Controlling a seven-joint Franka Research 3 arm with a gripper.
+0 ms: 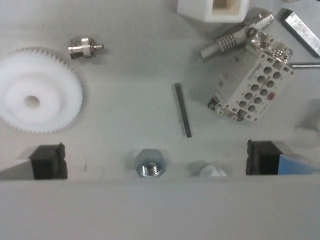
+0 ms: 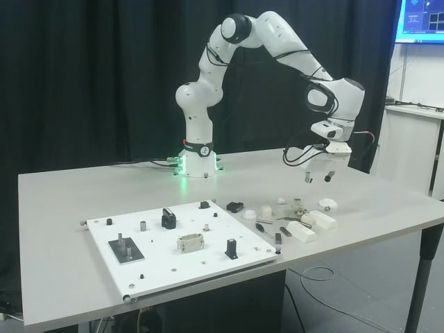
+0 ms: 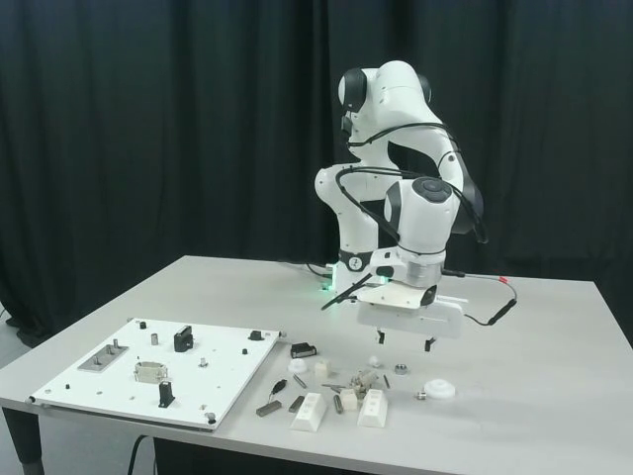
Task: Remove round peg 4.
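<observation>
Loose parts on grey desk (image 2: 62, 208)
White gear (image 1: 37, 90), hex nut (image 1: 151, 163), black key bar (image 1: 183, 110), multi-pin connector (image 1: 254, 85); white board (image 2: 182, 239) apart.

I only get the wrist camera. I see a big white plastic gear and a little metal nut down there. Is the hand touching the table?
Observer: No. The robot's hand hangs in the air above the grey table, right over the small loose parts.
Operator: Where's the board with the pegs? I can't find it!
Observer: The flat white square board lies on the same table, off to one side of the hand, beyond the loose parts.
Operator: Is anything standing on it?
Observer: Yes, several small upright pegs. I cannot tell which one is number 4.
</observation>
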